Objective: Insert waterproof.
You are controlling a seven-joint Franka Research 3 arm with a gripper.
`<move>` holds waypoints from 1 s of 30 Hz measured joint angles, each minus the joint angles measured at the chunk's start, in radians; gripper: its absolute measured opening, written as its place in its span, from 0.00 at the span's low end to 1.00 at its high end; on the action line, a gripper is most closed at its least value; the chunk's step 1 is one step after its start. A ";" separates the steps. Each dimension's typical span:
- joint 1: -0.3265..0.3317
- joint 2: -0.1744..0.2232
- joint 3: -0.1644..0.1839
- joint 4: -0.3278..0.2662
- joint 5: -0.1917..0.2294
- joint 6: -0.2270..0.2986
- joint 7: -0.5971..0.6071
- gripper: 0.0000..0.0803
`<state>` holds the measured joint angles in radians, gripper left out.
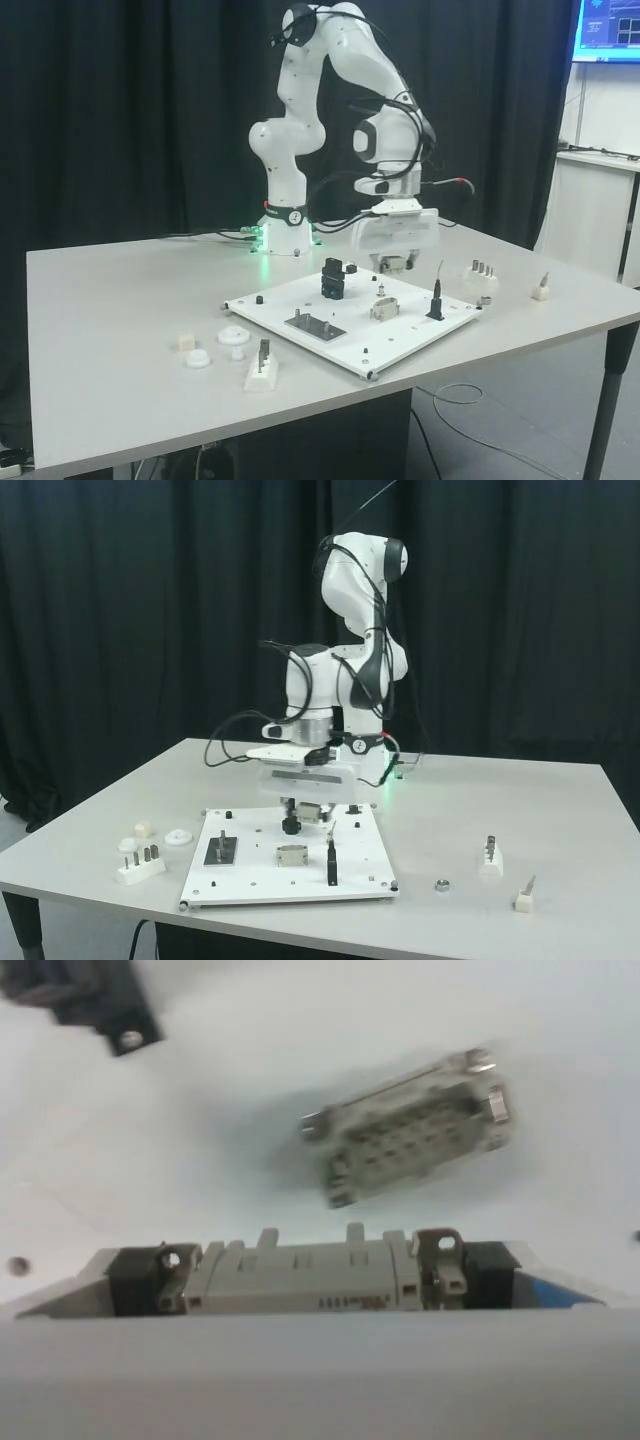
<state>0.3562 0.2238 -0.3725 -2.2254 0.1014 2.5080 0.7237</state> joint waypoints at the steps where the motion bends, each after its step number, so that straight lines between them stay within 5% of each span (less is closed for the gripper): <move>1: -0.008 0.000 0.000 0.002 0.003 -0.001 -0.017 0.78; 12: -0.058 0.025 0.000 0.025 0.077 -0.006 -0.228 0.78; 30: -0.076 0.145 0.000 0.141 0.143 -0.061 -0.418 0.78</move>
<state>0.2803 0.3687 -0.3724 -2.0849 0.2447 2.4468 0.3054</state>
